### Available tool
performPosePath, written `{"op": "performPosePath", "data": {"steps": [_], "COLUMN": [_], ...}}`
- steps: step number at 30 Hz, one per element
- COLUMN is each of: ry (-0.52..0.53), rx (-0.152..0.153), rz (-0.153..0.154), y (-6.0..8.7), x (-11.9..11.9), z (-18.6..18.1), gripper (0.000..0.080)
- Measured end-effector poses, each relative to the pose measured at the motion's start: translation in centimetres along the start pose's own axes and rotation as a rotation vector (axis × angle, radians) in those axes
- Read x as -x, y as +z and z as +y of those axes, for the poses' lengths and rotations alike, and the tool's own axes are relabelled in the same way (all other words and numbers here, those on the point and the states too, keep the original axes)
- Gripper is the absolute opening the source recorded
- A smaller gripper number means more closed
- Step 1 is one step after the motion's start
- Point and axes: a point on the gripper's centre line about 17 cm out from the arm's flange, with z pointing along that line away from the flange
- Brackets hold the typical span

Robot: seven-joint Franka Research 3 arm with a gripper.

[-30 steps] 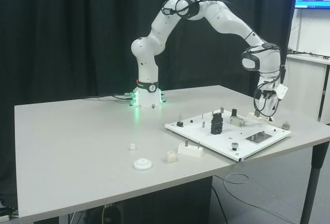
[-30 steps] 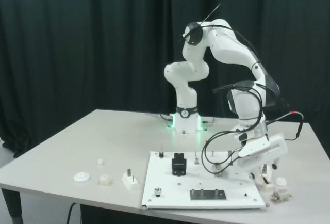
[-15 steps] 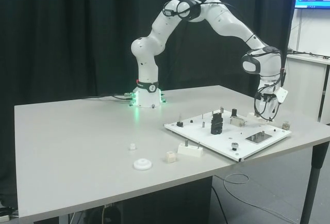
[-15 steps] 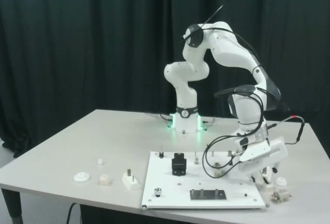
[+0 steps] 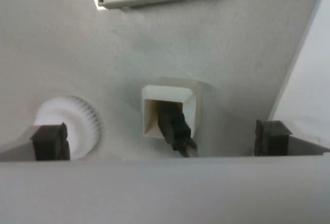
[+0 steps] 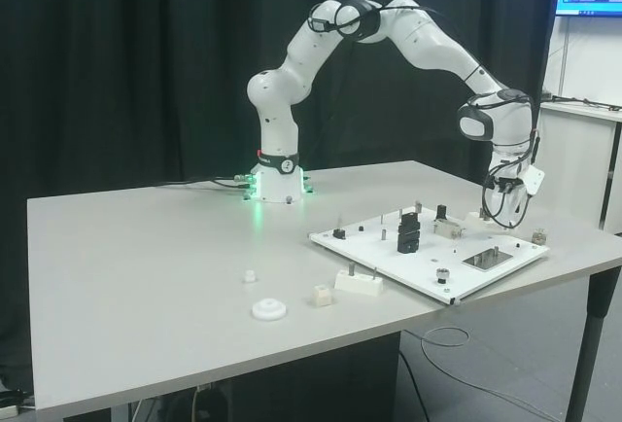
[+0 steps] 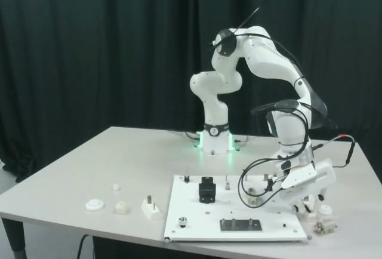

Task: Pick USB.

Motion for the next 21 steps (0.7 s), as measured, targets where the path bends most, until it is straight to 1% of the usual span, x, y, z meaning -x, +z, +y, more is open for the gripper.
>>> {"op": "performPosePath", "data": {"steps": [19,20,21], "ry": [0.004,0.004,0.004], "rx": [0.005,0.006,0.006], "rz": [-0.003,-0.003,-0.003], "y": [0.98,1.0,1.03], "x": [-0.11,-0.11,-0.11], "z": [0.49,0.51,0.53], "gripper": [0.08,0.0511,0.0511]}}
